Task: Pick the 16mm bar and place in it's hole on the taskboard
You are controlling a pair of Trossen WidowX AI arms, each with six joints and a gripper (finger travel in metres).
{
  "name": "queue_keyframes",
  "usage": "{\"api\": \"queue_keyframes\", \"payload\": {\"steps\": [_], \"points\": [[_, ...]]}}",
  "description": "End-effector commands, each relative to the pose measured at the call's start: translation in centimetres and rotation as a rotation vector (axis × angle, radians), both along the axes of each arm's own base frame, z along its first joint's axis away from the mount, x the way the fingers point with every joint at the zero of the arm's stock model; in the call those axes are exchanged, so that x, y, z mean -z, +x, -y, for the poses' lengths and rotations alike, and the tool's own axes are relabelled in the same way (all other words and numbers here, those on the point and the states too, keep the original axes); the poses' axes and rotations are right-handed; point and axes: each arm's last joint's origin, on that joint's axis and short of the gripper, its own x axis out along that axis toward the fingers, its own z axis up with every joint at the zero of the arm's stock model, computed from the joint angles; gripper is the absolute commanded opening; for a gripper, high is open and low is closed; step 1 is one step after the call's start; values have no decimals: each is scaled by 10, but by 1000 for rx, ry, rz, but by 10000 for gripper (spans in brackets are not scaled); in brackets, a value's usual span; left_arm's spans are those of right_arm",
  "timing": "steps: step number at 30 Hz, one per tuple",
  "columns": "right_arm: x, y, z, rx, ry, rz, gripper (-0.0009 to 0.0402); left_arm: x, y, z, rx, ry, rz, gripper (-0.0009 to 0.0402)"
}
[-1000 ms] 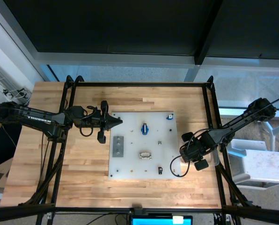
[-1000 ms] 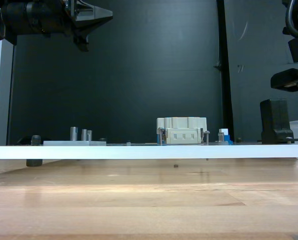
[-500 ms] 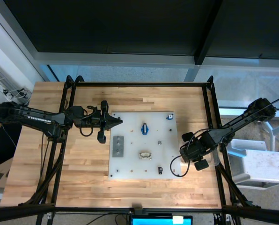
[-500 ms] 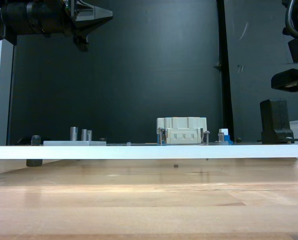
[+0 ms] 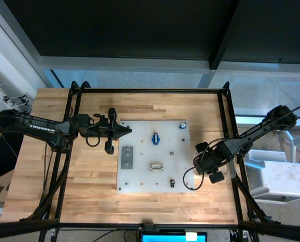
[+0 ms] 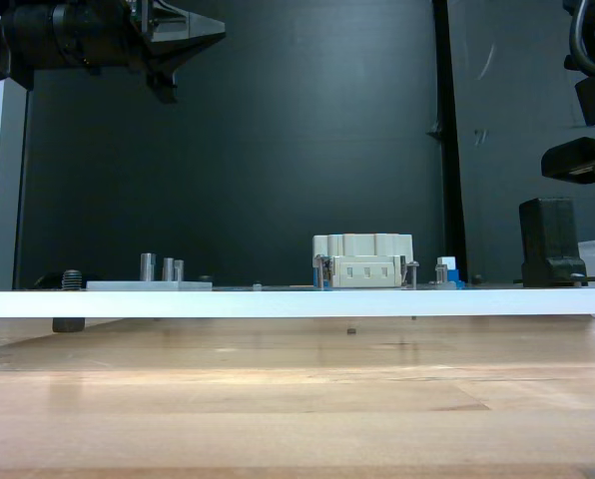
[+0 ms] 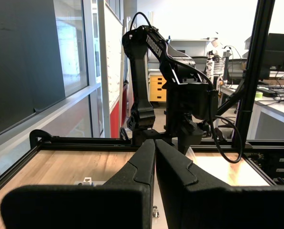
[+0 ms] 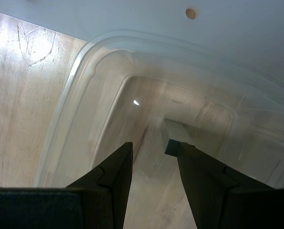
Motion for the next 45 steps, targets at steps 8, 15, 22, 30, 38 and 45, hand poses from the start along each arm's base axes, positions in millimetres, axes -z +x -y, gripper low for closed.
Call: {"api": "queue_keyframes", "payload": {"steps": [8, 15, 22, 30, 38, 45], "points": [[-1, 0, 0, 2, 0, -1, 130, 0, 0, 0, 0, 0, 0, 0], [-5, 0, 0, 4, -2, -5, 130, 0, 0, 0, 0, 0, 0, 0], [-5, 0, 0, 7, -2, -6, 130, 0, 0, 0, 0, 0, 0, 0], [-9, 0, 0, 11, 0, -4, 130, 0, 0, 0, 0, 0, 0, 0], [-15, -1, 0, 14, 3, 3, 130, 0, 0, 0, 0, 0, 0, 0], [-25, -3, 1, 67, 17, 14, 130, 0, 0, 0, 0, 0, 0, 0]]}}
